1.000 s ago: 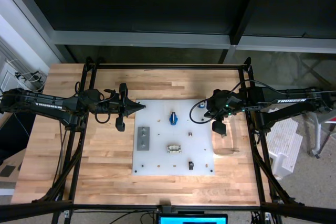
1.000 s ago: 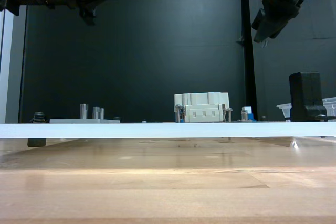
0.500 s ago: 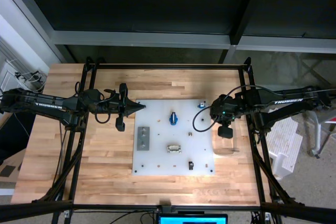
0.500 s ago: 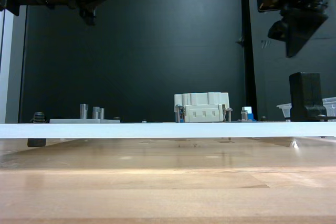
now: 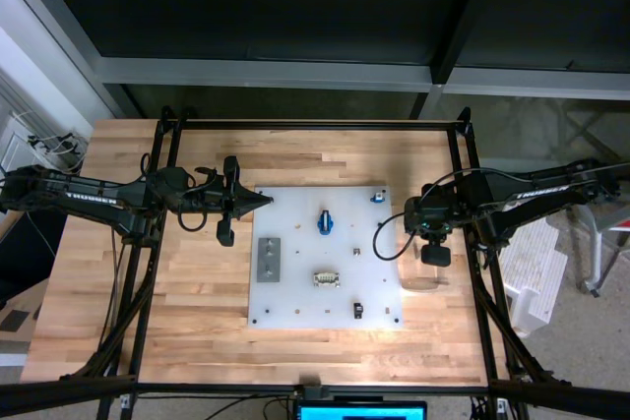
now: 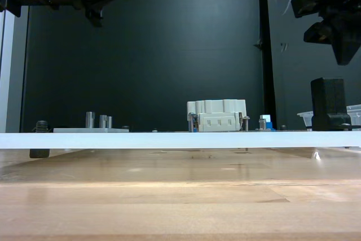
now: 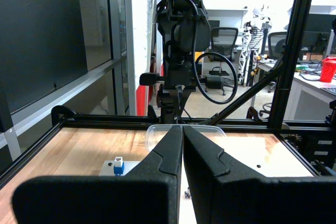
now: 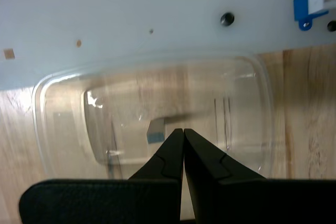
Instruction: Pick the 16mm bar and install on taskboard
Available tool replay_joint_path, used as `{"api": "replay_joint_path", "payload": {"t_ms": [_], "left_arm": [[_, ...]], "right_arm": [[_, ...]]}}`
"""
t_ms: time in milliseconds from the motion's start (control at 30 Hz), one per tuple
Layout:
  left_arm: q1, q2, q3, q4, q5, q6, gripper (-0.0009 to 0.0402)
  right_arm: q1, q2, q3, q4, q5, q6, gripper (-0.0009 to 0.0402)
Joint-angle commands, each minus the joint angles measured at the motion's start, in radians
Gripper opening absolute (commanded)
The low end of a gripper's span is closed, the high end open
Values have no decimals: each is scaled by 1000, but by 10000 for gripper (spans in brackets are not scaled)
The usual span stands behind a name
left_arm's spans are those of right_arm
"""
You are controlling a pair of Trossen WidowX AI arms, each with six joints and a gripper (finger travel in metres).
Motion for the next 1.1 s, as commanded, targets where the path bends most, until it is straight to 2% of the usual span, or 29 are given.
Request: {"api": "replay_joint_path", "payload": {"t_ms": [33, 567, 1033, 1100], "left_arm": [[0, 0, 0, 0, 0, 0, 0], [0, 0, 0, 0, 0, 0, 0], [0, 0, 0, 0, 0, 0, 0], [0, 0, 0, 0, 0, 0, 0]], "right_arm": [[21, 0, -1, -25, 0, 10, 0], [49, 0, -5, -66, 1, 7, 9], [59, 0, -9, -64, 14, -1, 134], [60, 0, -14, -63, 32, -1, 146]]}}
